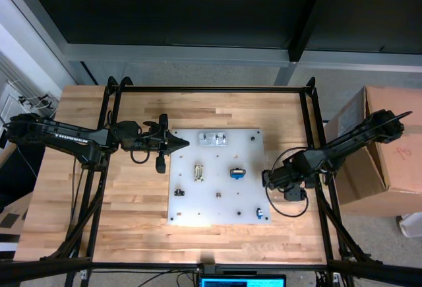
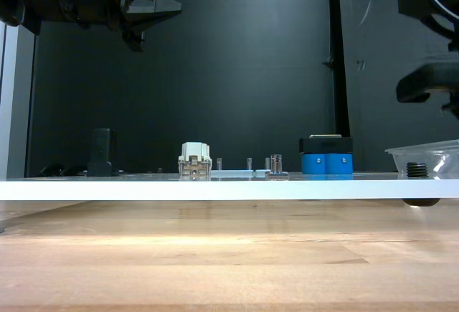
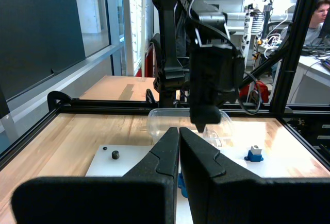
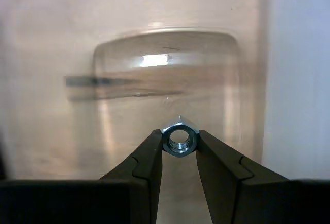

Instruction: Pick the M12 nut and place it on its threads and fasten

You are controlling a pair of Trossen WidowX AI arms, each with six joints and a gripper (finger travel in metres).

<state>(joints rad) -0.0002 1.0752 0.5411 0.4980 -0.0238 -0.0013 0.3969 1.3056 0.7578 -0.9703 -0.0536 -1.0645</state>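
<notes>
The right claw point(image 4: 179, 142) grasps the nut point(image 4: 179, 139) by opposite flats over the clear tray point(image 4: 165, 64). The nut is probably hard, light and slippery. The left claw point(image 3: 179, 134), clenched empty, hovers at the board's point(image 1: 198, 208) left edge.

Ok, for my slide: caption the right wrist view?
Right gripper shut on silver nut over clear tray; left gripper, unseen here, shut above board's left edge.
</notes>
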